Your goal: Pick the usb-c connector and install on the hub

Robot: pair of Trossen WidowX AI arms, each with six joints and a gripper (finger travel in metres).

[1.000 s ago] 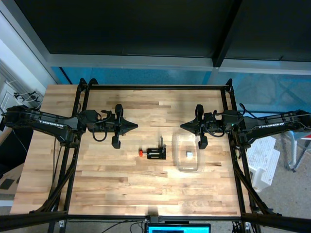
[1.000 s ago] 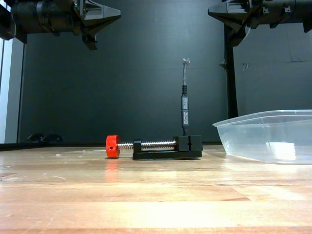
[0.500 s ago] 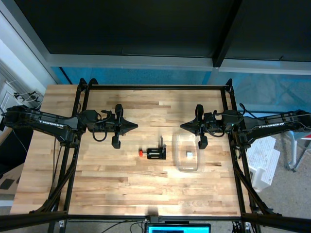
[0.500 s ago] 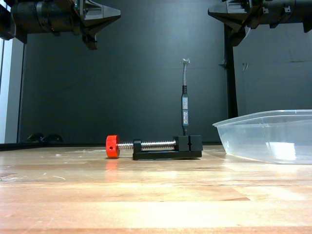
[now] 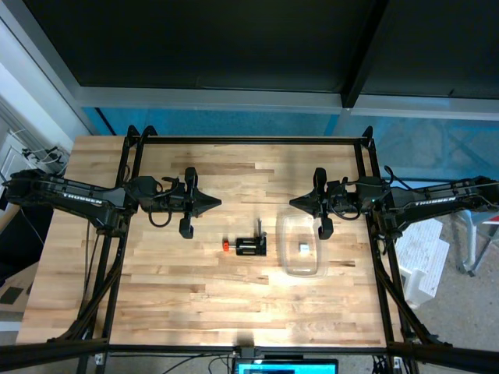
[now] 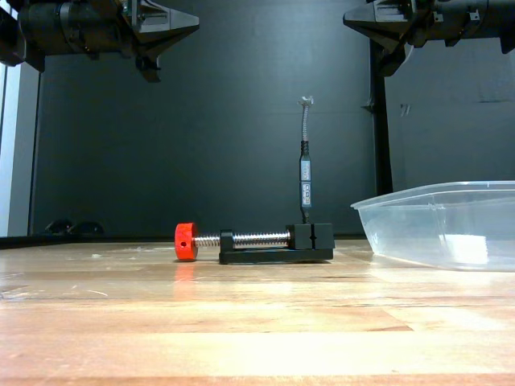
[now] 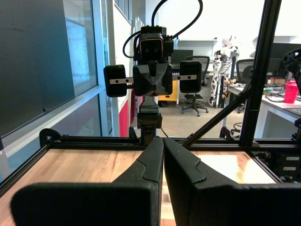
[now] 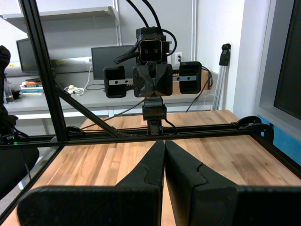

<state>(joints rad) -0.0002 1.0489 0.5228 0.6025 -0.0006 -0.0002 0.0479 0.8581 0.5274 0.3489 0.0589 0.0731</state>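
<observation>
The black USB-C connector [image 6: 305, 182] stands upright on the tab held in the black vise [image 6: 278, 244], with nothing holding it. Its grey braided cable [image 6: 305, 122] rises straight up from it. The vise with its red knob [image 6: 186, 241] lies on the bare table [image 5: 251, 248]. My left gripper [image 7: 163, 141] hangs high over the table's left half [image 5: 217, 202], shut and holding nothing. My right gripper [image 8: 164, 142] hangs high at the right [image 5: 293, 203], shut and holding nothing, far above the vise [image 6: 350, 18].
A clear tray [image 6: 444, 224] stands right of the vise [image 5: 302, 245], with a white block [image 5: 304, 248] in it. A black frame [image 5: 249, 141] borders the table's back and sides.
</observation>
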